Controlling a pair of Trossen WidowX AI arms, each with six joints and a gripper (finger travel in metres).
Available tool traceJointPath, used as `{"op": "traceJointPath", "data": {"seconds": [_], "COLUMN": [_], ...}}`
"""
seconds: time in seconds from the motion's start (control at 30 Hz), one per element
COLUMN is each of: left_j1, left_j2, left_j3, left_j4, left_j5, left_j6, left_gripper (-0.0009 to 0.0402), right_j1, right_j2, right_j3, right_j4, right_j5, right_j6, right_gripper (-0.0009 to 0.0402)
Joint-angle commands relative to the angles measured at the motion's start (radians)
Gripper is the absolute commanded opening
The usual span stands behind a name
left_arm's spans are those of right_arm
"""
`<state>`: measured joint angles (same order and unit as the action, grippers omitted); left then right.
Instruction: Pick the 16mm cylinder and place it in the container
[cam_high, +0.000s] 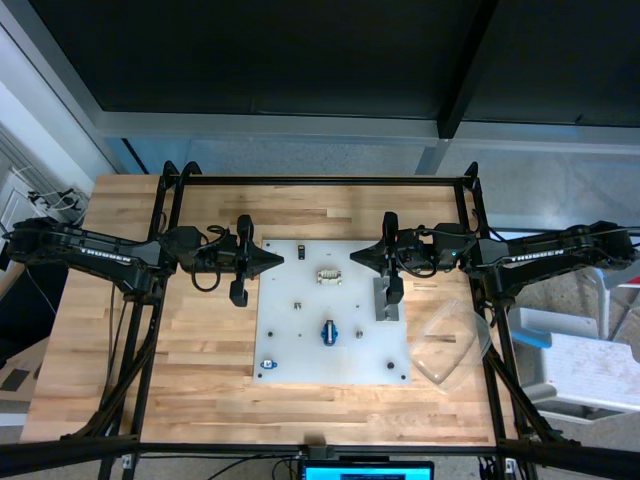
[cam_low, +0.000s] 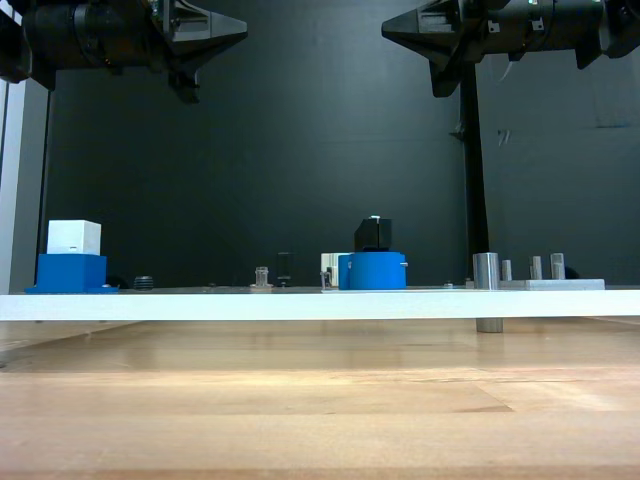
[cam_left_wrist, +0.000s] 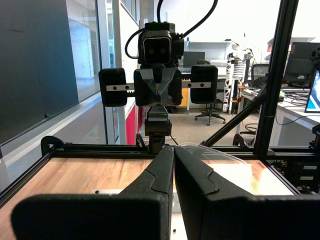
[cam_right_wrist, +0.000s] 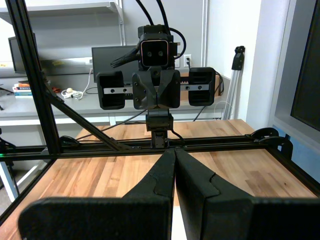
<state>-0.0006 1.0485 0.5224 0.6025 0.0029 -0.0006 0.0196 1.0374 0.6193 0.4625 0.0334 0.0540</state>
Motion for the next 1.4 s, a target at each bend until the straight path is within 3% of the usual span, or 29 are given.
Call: {"op": "traceJointPath", "data": {"seconds": [0.03,0.43,0.83,1.4], "left_j1": [0.001,0.000,0.000,0.000], "left_j2": [0.000,0.000,0.001,0.000], "left_j3": [0.000,0.000,0.000,0.000], "left_j4": [0.000,0.000,0.000,0.000], "left_j5": [0.000,0.000,0.000,0.000], "left_j6": [0.000,0.001,0.000,0.001], "left_gripper": [0.0000,0.0000,0.0000,0.0000], "right_j1": [0.000,0.001,0.038,0.092], "right_j2": [0.000,0.000,0.054,0.325], "right_j3": [0.015,0.039,0.303,0.665], "right_j4": [-0.005,-0.036,-0.609,-1.224], "right_j5": [-0.001,0.000,-0.011,-0.008], "right_j6": [0.033,0.047,0.050,0.090], "right_gripper": [0.0000,0.0000,0.0000,0.0000]}}
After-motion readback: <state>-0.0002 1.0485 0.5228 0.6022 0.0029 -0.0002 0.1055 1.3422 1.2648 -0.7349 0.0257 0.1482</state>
